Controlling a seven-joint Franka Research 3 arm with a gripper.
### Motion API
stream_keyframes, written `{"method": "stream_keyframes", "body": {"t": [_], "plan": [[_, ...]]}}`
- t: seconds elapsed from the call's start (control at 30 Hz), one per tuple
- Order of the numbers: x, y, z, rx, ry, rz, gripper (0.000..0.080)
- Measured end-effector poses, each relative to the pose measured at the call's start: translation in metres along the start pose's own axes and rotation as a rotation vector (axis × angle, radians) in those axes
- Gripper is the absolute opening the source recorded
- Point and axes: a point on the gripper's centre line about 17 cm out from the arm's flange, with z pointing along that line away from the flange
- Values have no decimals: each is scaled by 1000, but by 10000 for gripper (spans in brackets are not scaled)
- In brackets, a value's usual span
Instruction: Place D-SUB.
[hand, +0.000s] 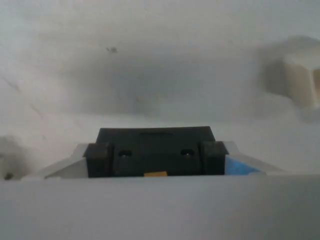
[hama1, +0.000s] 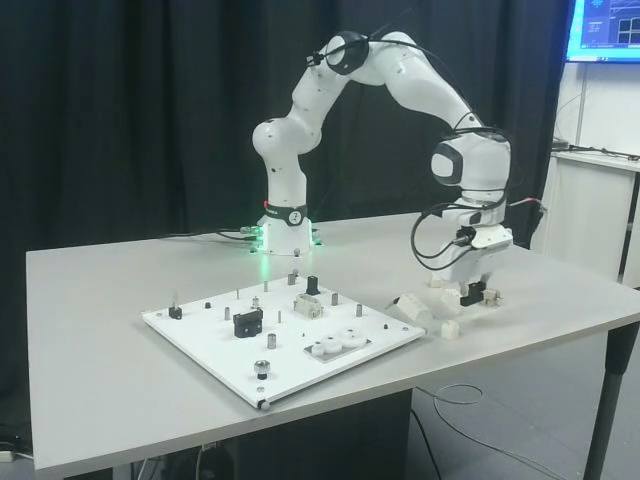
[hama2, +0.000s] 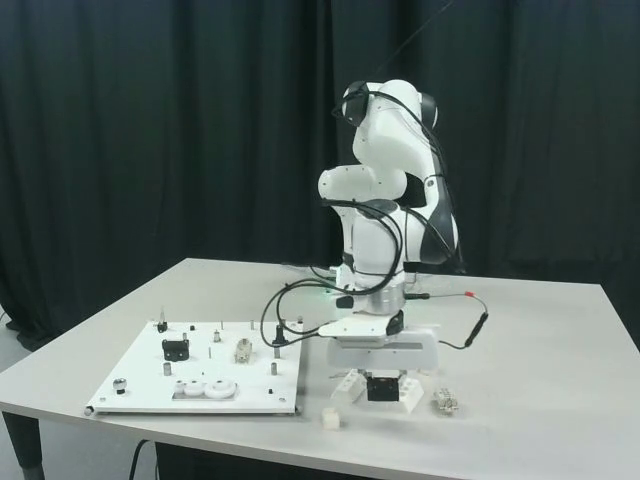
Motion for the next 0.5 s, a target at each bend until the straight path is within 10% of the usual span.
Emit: {"method": "stream_keyframes", "body": {"t": [0.5], "plan": [[15, -13, 25, -27, -1, -6, 383]]}}
